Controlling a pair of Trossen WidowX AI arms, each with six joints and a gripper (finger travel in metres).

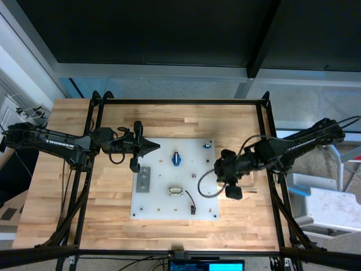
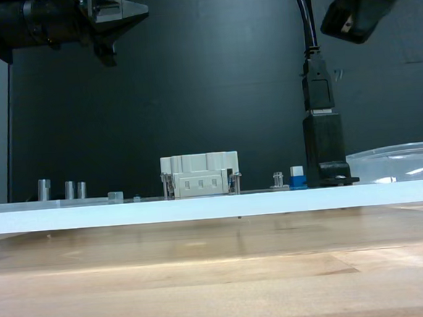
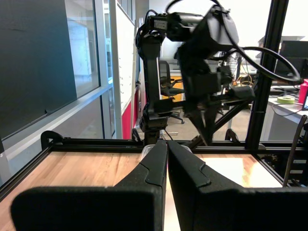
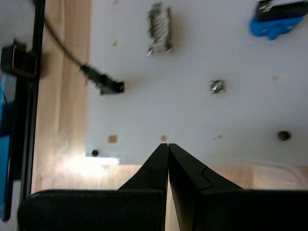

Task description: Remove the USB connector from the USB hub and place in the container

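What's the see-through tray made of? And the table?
The container looks like clear plastic: glossy, see-through. The table seems varnished wood: pale planks with grain. The left pincer hovers shut over the white board, near its left edge; the right pincer, shut, above its right edge.

One word was found legible: TROSSEN, printed in pale capitals along the black link of the left arm [image 1: 56, 144], seen in the high view to the left of the white board [image 1: 163, 206]. A lit screen [image 1: 206, 264] was seen on the near side of that board, but whatever was written on it could not be read. On the board itself no lettering could be made out.
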